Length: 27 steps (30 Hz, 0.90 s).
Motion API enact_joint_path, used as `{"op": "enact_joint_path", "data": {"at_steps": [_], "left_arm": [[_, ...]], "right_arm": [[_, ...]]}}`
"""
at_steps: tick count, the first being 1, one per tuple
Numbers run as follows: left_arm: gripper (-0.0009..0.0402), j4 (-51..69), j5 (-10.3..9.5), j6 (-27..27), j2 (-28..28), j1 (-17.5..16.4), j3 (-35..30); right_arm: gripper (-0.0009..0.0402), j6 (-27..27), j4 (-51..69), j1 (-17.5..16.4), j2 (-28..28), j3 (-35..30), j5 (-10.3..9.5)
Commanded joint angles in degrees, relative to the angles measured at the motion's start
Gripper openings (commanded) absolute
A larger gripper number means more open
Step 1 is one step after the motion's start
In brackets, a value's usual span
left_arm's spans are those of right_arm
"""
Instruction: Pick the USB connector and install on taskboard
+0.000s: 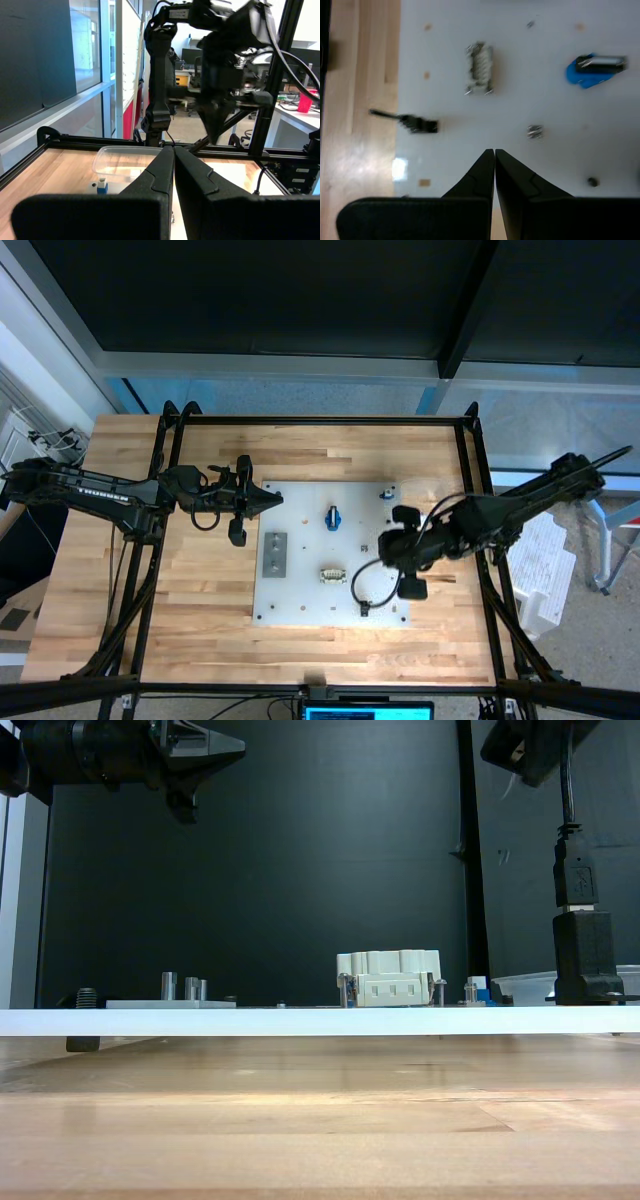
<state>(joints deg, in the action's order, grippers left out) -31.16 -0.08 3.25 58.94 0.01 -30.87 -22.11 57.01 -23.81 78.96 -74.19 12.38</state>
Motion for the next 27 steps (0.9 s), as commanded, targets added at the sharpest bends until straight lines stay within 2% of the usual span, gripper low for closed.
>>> {"op": "enact_joint_path", "data": {"at_steps": [1, 14, 16, 21, 27], "left_arm": [[0.0000, 0.0, 0.02, 0.0, 0.0, 0.0, 0.0], [0.0000, 0.0, 0.02, 0.0, 0.0, 0.0, 0.0], [0.0000, 0.0, 0.02, 0.0, 0.0, 0.0, 0.0], [0.0000, 0.0, 0.02, 0.0, 0.0, 0.0, 0.0], [0.0000, 0.0, 0.02, 0.0, 0.0, 0.0, 0.0]], "right_arm": [[0.0000, 2.7, -2.1, 2.5, -3.0, 1.9, 0.11], [0.0000, 12.8, -18.5, 12.3, -13.0, 10.4, -0.11], [0.0000, 14.1, -22.1, 13.9, -14.1, 12.1, -0.81], [0.0000, 16.1, -33.0, 18.1, -16.8, 16.9, -5.03], [0.0000, 18.6, -44.8, 21.2, -18.8, 21.7, -5.62]]}}
